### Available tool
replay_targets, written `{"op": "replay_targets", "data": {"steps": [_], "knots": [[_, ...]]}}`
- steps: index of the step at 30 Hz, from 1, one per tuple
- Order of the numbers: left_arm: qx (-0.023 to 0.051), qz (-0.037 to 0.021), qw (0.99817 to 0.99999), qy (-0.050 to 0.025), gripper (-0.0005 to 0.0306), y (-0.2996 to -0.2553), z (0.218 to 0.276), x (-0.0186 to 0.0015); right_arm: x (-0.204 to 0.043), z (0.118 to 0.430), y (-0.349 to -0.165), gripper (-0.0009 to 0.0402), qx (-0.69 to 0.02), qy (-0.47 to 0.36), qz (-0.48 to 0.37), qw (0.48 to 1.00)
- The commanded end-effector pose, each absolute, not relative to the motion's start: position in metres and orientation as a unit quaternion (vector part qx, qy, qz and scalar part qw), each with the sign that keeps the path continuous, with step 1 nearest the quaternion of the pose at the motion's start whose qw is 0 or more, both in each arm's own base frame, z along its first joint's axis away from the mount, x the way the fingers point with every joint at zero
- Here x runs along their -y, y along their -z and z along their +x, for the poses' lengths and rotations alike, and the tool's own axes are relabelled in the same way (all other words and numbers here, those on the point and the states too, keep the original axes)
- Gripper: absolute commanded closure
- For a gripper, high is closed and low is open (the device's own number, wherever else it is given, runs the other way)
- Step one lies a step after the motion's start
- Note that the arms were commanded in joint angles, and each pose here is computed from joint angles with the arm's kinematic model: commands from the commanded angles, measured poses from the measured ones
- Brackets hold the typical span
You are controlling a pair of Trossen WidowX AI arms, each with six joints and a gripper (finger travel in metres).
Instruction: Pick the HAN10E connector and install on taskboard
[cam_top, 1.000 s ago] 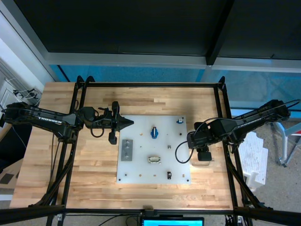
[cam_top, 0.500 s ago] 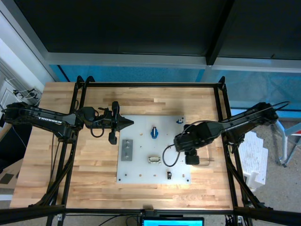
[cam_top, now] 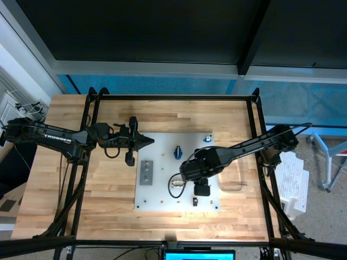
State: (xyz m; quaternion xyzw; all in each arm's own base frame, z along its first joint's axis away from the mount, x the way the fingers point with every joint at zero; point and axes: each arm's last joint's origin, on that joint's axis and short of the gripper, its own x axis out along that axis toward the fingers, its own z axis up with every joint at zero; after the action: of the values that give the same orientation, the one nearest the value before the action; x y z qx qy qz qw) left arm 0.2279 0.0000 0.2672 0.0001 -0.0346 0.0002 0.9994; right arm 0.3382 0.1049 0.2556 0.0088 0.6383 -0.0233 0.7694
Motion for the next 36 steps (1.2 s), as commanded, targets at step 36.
{"op": "replay_targets", "data": {"steps": [36], "knots": [[0.0344, 0.0001, 0.99941, 0.0, 0.03, -0.2671, 0.2279, 0.0, -0.131, 0.416, -0.232, 0.0364, -0.639, 0.016, -0.006, 0.769]]}}
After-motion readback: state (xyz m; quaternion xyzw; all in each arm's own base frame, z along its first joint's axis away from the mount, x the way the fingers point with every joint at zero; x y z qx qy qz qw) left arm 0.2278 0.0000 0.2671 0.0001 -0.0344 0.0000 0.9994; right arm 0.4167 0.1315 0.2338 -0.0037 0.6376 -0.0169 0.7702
